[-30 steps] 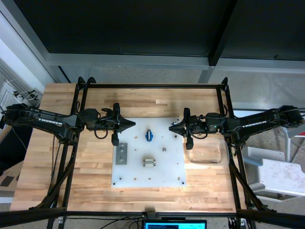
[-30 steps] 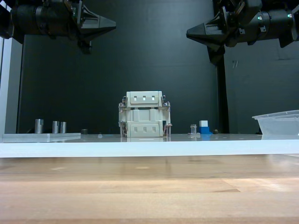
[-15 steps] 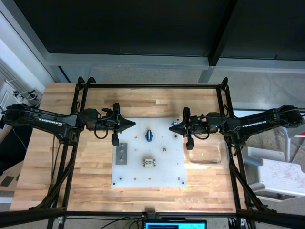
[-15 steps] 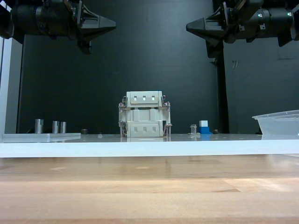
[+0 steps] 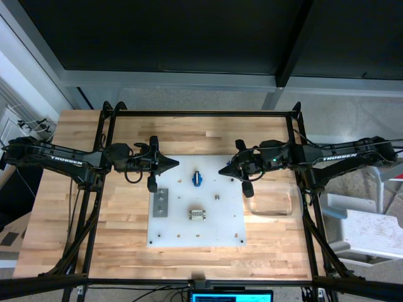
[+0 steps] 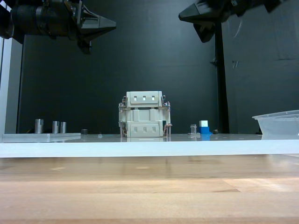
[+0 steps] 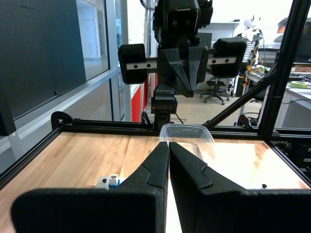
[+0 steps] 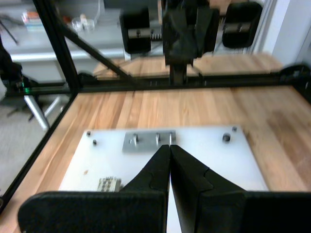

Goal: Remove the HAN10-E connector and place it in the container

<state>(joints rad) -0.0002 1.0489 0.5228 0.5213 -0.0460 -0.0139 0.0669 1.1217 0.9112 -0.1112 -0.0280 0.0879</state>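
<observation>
The HAN10-E connector, a small beige and grey block, stands on the white board toward its near side. The container, a clear tray, lies on the wood just right of the board. My left gripper hovers shut and empty over the board's far left edge. My right gripper hangs shut and empty high above the board's far right part, tilted down toward the board.
A blue upright piece stands at the board's far middle. A grey metal plate with pegs lies on the board's left side. A black frame runs around the table.
My right gripper has swung left over the board, risen and tipped downward. The left arm has not moved.
</observation>
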